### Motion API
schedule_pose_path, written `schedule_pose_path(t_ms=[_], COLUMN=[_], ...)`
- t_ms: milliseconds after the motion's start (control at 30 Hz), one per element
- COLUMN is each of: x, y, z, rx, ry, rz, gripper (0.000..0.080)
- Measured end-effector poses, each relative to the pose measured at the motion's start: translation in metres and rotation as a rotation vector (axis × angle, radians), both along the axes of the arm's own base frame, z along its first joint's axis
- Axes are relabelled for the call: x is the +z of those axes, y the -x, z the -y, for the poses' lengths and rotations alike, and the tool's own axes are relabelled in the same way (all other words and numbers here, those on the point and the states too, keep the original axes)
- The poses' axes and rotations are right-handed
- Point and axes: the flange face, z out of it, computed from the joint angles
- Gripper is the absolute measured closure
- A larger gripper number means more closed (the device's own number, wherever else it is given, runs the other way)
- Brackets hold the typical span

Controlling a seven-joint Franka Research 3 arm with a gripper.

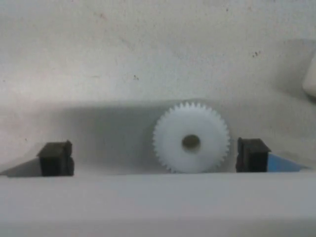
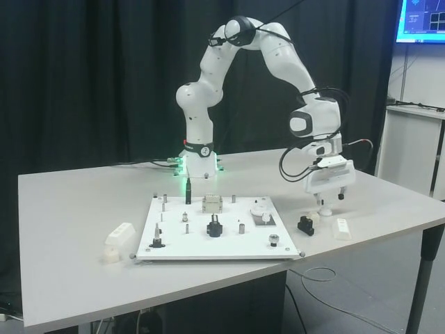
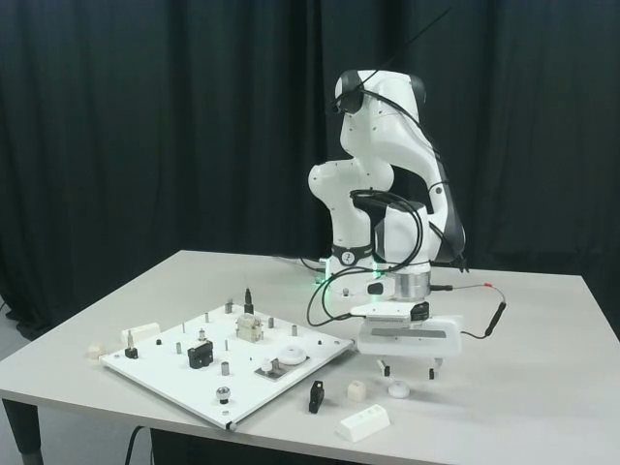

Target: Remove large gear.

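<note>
- Gear (image 1: 191, 138) position: the white toothed gear lies flat on the bare grey table (image 2: 69, 202), off the white board (image 2: 174, 243), beside the board's edge that faces the arm's working side and toward the table's front edge in the second room view.
- Gripper (image 1: 154, 159) position: the gripper hovers directly over the gear, just above the table surface.
- Jaw state: the two black fingers (image 1: 56, 158) are spread wide and hold nothing. In the wrist view the gear sits between them, much closer to one finger than the other, and touches neither.
- Step in hand: judged from this layout, the gear is already off the board and set down, so the task appears to be at the release stage, close to completion.
- Nearby items: a small white part (image 3: 357, 390), a black clip (image 3: 316, 395) and a white block (image 3: 363, 422) lie on the table close to the gear.
- Next move: a straight vertical lift of the arm is called for, with the fingers kept apart so the nearer finger does not drag the gear.
- Caution: sideways travel at this height risks knocking the gear or the neighbouring small white part.
</note>
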Motion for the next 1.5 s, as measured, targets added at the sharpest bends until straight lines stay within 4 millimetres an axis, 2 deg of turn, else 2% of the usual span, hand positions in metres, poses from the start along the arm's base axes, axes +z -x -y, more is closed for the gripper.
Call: schedule_pose_path(t_ms=[67,100,267,867,1500], x=[0.002,0.004,0.010,0.023,0.028], y=[0.000,0.000,0.000,0.001,-0.002], z=[-0.001,-0.002,-0.005,-0.010,-0.012], rx=[-0.001,-0.003,-0.008,-0.047,-0.064], ry=[-0.002,-0.004,-0.009,-0.012,0.004], rz=[0.001,0.001,-0.006,-0.025,-0.038], gripper=[0.0098,0.0027,0.0008,0.0003,0.0003])
